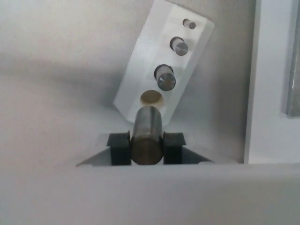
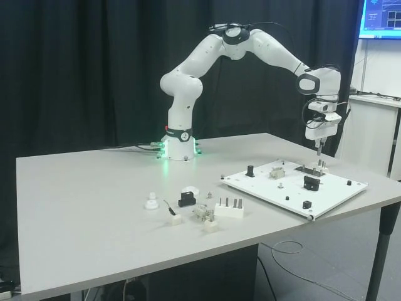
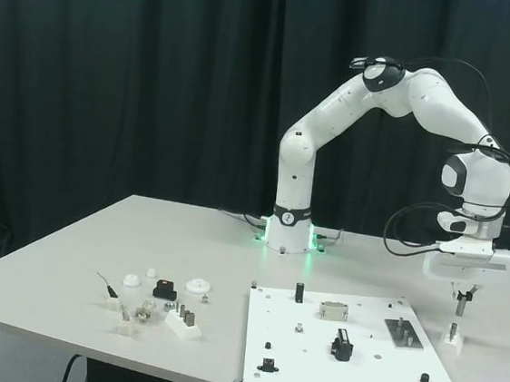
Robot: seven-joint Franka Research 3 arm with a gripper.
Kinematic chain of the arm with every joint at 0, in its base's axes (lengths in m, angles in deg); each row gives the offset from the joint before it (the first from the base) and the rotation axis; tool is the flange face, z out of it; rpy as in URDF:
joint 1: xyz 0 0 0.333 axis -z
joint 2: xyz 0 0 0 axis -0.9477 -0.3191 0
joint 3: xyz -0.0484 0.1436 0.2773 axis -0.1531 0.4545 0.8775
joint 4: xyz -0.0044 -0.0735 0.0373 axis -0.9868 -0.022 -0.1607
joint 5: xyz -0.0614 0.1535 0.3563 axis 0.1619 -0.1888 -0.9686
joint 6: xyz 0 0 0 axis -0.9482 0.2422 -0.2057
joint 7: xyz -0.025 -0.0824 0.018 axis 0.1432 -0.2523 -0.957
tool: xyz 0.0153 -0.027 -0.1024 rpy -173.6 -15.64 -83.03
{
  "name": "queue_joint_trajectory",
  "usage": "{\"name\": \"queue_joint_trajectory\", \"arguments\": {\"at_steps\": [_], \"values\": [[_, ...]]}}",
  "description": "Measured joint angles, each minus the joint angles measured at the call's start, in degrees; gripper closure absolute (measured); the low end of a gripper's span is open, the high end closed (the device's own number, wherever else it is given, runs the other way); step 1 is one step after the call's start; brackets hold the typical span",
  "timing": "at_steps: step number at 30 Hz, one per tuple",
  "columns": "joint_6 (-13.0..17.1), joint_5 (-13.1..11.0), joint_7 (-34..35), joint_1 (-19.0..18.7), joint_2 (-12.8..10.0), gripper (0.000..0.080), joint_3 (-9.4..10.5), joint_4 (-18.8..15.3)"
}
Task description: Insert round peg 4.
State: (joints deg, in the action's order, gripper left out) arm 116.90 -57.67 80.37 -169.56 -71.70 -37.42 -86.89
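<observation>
peg [image 1: 147, 136] between end effector [image 1: 147, 148] fingers

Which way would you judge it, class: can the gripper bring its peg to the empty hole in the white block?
Probably yes: the gripper holds the peg just above the empty hole, nothing between them.

Black curtains [image 3: 112, 76] hung behind the grey table [image 2: 81, 194]. A lit screen [image 2: 380, 19] showed high in one corner above what seemed a white cabinet [image 2: 374, 128]; a cable [image 2: 294, 263] trailed on the floor.
</observation>
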Motion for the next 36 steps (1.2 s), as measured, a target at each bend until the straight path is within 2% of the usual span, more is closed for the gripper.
{"name": "queue_joint_trajectory", "arguments": {"at_steps": [10,22,36], "values": [[0.0,0.6,0.0,0.1,0.0,0.0658,-0.21,0.0],[0.1,2.4,-0.8,0.6,0.0,0.0658,-1.53,0.0],[1.4,2.7,-6.0,4.5,-0.5,0.0658,-2.76,-0.2]]}}
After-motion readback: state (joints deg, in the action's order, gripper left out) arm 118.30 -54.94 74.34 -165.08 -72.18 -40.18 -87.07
